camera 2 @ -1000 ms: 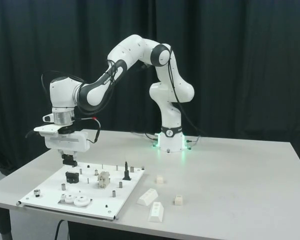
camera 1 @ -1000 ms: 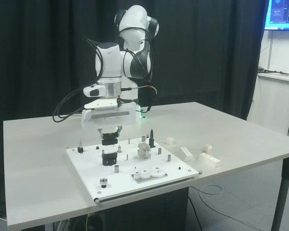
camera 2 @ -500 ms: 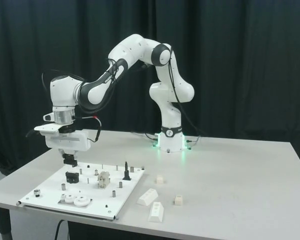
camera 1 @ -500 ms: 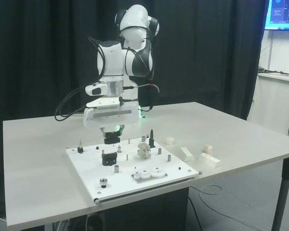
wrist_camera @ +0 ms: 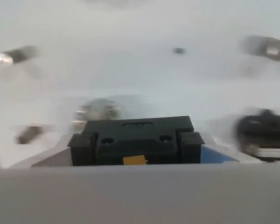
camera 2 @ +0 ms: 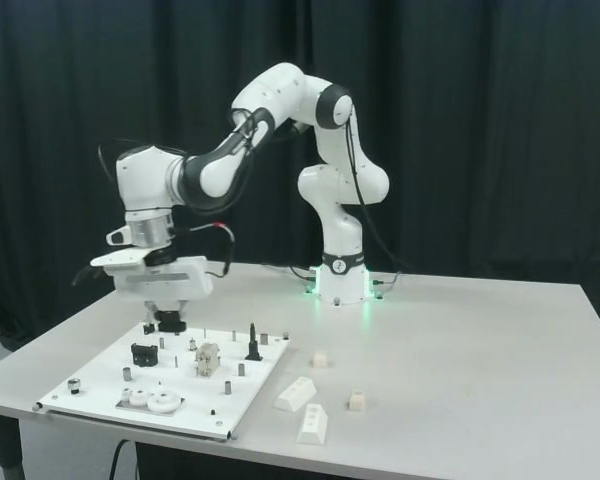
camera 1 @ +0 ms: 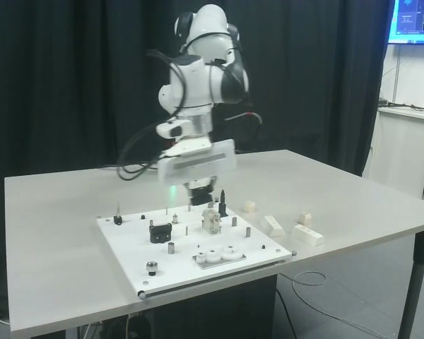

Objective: Place D-SUB.

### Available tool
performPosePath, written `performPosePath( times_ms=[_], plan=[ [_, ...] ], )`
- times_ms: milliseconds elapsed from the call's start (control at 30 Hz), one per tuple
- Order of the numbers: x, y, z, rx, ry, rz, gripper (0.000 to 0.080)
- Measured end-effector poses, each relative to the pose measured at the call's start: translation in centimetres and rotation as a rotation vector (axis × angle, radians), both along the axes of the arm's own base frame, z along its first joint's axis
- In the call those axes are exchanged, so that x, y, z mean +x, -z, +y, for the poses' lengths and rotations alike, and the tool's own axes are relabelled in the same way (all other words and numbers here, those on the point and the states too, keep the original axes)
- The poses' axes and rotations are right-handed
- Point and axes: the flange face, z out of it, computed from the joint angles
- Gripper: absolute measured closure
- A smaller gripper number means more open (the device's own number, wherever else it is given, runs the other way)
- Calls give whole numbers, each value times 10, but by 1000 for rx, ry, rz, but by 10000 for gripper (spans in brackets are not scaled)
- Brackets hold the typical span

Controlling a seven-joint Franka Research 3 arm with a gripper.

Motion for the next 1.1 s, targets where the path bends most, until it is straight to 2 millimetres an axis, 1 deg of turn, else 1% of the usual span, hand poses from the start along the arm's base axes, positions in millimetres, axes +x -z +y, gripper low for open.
performPosePath(
  times_ms=[300,533,833,1100],
  plan=[
    [20,-3,70,15,7,34,417],
    [30,-4,123,23,0,64,417],
    [33,1,198,22,-7,98,417],
    [30,9,264,1,-1,133,417]
  ],
)
